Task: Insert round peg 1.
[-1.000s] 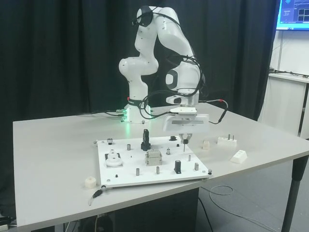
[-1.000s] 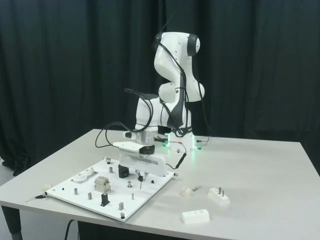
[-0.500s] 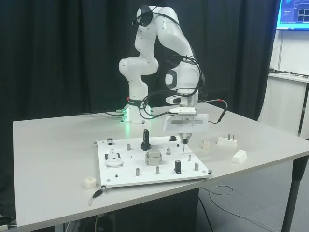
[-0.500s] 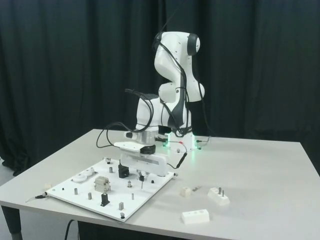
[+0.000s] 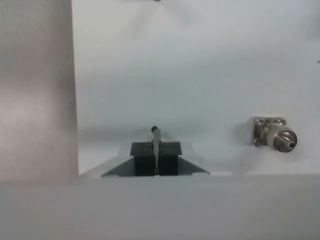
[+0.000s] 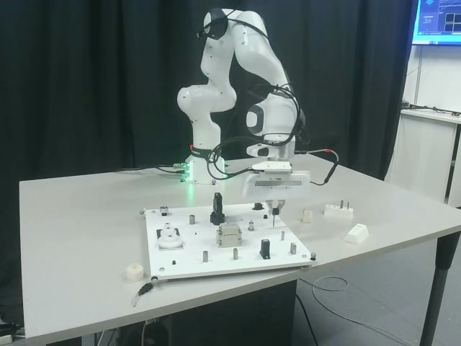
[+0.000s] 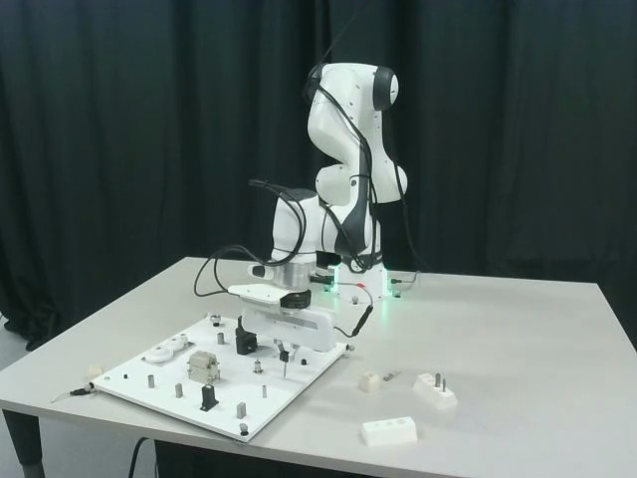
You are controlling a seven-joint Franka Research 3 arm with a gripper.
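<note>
I have the pincer [image 5: 155, 159] clenched on round peg 1 [image 5: 156, 141], a thin grey pin that sits squarely between the two black fingertips [image 5: 143, 159] and pokes out just past them. In the first room view the peg [image 6: 274, 218] hangs upright from the pincer [image 6: 274, 207] with its lower tip just above the white board [image 6: 184, 263], near the board's far right part; I cannot tell whether the tip touches the surface. The second room view shows the same: peg [image 7: 286, 364] vertical beneath the pincer [image 7: 285, 352], over the board [image 7: 149, 396] close to its edge nearest the arm's base. On the wrist view a grey threaded connector [image 5: 274, 136] on a square flange stands on the board, apart from the peg. The board lies flat on the grey worktop [image 6: 79, 238].
</note>
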